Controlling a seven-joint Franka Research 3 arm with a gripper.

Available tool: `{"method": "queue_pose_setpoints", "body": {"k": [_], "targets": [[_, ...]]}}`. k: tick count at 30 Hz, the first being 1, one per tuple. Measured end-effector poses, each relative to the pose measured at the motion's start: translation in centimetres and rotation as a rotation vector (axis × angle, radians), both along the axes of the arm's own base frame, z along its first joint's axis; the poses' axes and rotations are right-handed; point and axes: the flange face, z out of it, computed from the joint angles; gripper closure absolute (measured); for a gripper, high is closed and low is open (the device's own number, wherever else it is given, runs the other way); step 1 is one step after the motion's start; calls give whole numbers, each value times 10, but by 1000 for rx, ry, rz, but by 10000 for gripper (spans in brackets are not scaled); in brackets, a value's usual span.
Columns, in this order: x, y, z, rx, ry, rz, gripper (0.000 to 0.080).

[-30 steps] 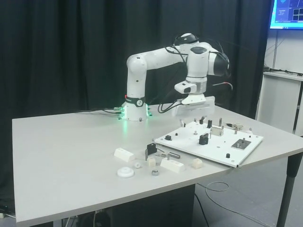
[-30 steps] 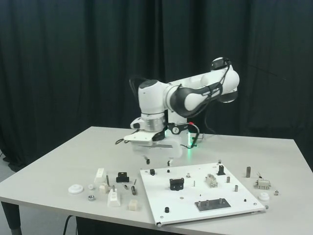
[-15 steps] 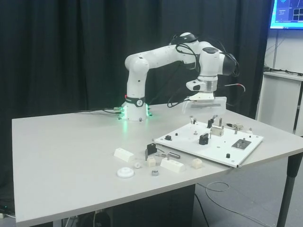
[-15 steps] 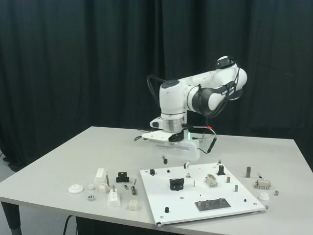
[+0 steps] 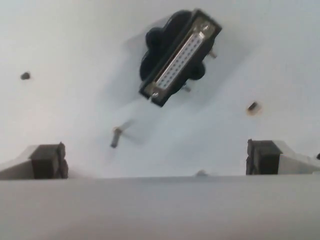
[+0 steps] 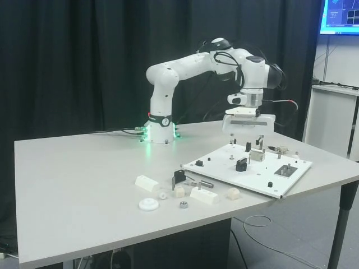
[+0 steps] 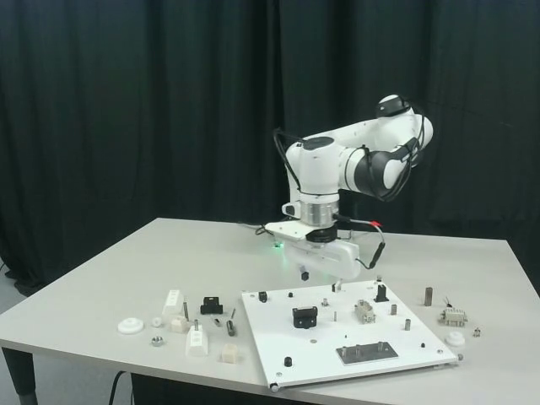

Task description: Remove square peg 1.

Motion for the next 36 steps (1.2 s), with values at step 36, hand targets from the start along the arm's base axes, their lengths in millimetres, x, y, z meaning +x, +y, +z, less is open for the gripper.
{"method": "queue_pose_setpoints", "body": {"k": [36], "targets": [[-2, 25, -35, -47, -62, -108, 3]]}}
